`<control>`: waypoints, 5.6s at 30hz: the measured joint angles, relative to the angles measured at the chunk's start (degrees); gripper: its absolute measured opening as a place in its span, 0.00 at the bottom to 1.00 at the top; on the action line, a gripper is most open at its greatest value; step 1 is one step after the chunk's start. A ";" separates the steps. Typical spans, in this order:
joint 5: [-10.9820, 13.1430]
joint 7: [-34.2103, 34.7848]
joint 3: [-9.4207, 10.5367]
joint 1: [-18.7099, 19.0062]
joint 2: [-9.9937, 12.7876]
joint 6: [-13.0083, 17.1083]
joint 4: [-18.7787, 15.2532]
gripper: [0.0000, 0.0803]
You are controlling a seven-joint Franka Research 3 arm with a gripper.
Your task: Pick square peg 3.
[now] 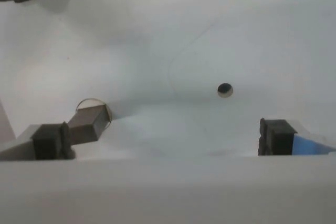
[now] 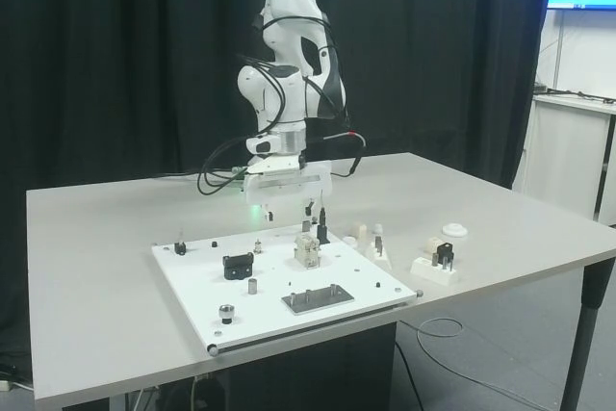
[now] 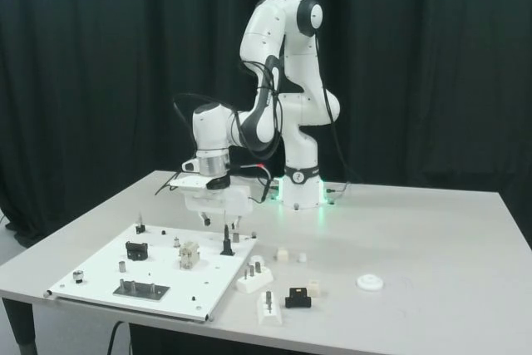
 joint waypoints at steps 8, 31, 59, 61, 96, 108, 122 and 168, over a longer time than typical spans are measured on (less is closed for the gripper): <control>0.00 0.00 0.00 0.47 0.00 0.00 0.05 1.00; -0.47 5.33 -0.07 2.50 -0.11 -2.98 0.97 1.00; -9.82 23.13 -0.41 2.46 -11.09 -19.24 3.58 1.00; -11.71 25.53 -0.06 2.46 -12.34 -20.48 3.67 1.00; -21.96 49.54 8.55 2.51 -20.11 -26.44 4.32 1.00; -22.44 54.12 12.97 2.61 -16.50 -19.75 5.59 1.00; -22.16 58.03 15.94 2.69 -7.78 -12.22 10.60 1.00; -12.93 41.75 16.43 2.56 11.82 -10.34 25.73 1.00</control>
